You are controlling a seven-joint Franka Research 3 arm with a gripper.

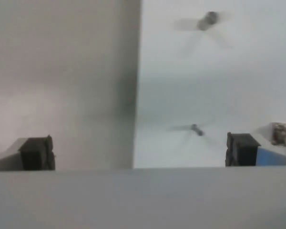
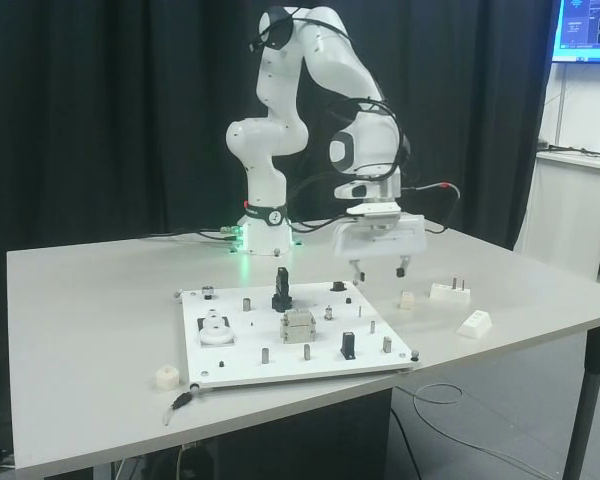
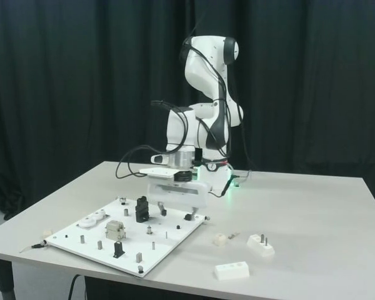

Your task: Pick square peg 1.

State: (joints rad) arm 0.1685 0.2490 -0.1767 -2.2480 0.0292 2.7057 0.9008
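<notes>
The square peg (image 2: 407,299) (image 3: 220,239), taken here to be the small white block, though its number could not be read, lay on the grey worktop (image 2: 90,300) (image 3: 312,206) just off the edge of the white board (image 2: 230,365) (image 3: 169,250). It sat between that edge and a white holder with two upright pins (image 2: 450,292) (image 3: 260,244). Nothing touched it. A longer white block (image 2: 475,324) (image 3: 232,270) lay nearer the worktop's front edge.

The gripper (image 1: 138,151) (image 2: 380,268) (image 3: 175,211) hung above the board's far edge, clear of the surface and well apart from the peg. Its black fingertips (image 1: 36,153) stood wide apart with nothing between them. In the wrist view, the board's edge ran below the gap, with two small screws (image 1: 207,20) on the white side.

On the board stood a tall black part (image 2: 280,290) (image 3: 141,209) and a grey square fixture (image 2: 298,325) (image 3: 115,230).
</notes>
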